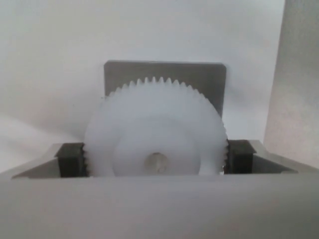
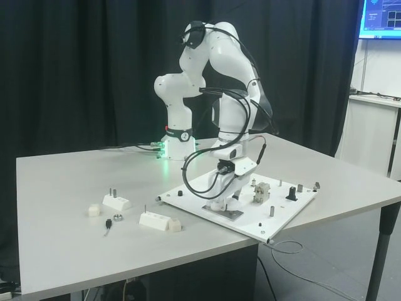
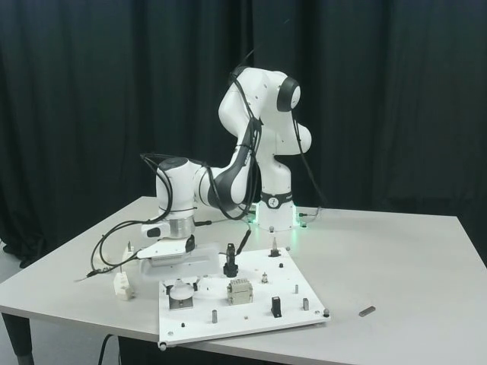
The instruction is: Insert large gear.
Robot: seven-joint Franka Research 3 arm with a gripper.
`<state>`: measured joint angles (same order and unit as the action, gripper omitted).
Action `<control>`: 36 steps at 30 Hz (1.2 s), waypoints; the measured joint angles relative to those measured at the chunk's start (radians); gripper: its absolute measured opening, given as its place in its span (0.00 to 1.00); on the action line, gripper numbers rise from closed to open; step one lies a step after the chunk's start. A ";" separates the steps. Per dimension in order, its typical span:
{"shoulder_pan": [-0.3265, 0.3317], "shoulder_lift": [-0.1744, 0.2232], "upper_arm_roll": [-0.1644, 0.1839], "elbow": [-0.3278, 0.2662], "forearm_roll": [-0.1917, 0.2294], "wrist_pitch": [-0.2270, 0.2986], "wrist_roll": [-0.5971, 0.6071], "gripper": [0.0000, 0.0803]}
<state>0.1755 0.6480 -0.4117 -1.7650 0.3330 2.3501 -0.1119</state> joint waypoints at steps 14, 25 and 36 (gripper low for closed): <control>0.001 -0.002 -0.001 0.002 0.000 -0.024 -0.023 0.74; -0.013 -0.002 -0.006 0.002 -0.008 -0.034 -0.055 0.74; -0.015 -0.001 -0.001 0.006 -0.008 -0.034 -0.064 0.74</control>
